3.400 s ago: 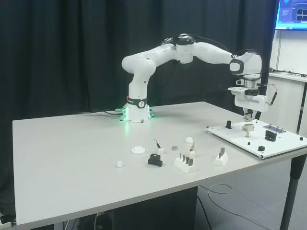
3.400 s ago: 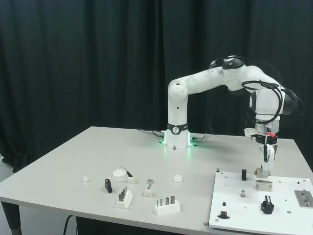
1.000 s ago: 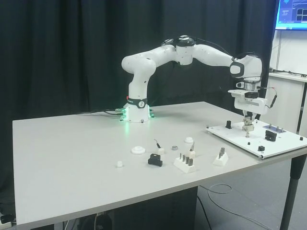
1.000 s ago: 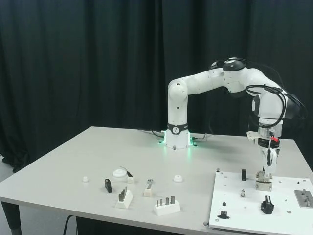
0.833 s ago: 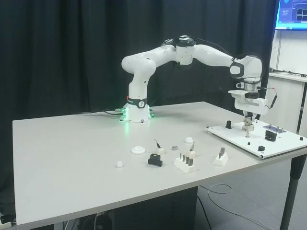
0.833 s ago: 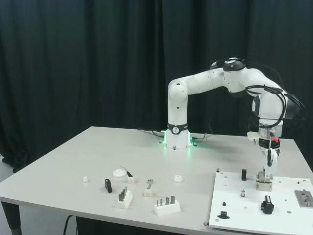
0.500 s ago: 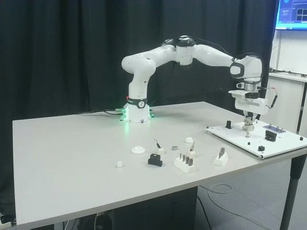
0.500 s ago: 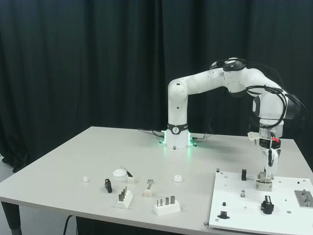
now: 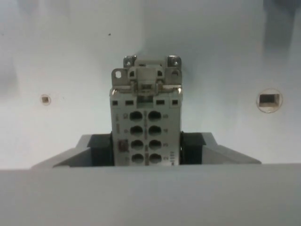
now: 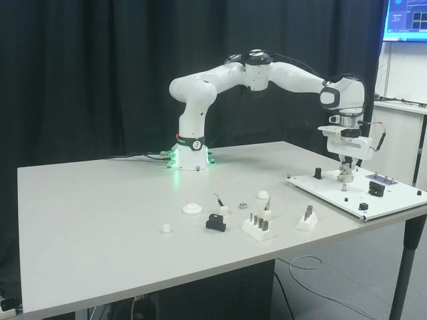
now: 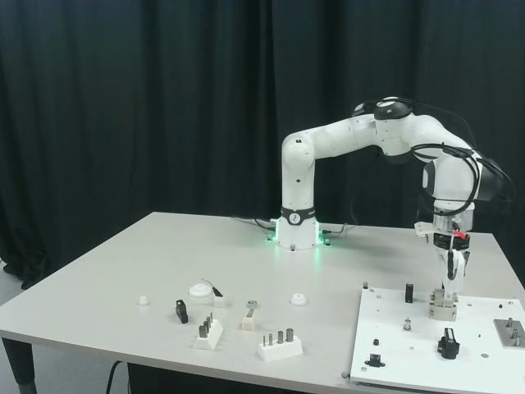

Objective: Insert waterproof.

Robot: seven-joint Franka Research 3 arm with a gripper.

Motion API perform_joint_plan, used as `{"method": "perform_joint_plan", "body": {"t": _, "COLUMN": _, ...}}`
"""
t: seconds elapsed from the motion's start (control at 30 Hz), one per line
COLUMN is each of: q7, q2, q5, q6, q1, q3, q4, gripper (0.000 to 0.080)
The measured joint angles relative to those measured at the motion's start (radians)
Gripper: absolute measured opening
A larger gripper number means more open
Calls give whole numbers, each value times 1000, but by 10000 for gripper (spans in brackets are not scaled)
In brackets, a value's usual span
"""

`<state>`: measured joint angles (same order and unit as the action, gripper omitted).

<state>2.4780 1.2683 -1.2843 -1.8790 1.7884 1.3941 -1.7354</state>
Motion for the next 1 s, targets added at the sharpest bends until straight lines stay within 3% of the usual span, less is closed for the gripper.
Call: {"method": "perform_joint_plan", "body": {"t": 1.0, "q7": 14, "q2": 2, "q5": 1, "q6": 18, "q1": -6, "q3": 1, "q4": 6, "gripper": 305}}
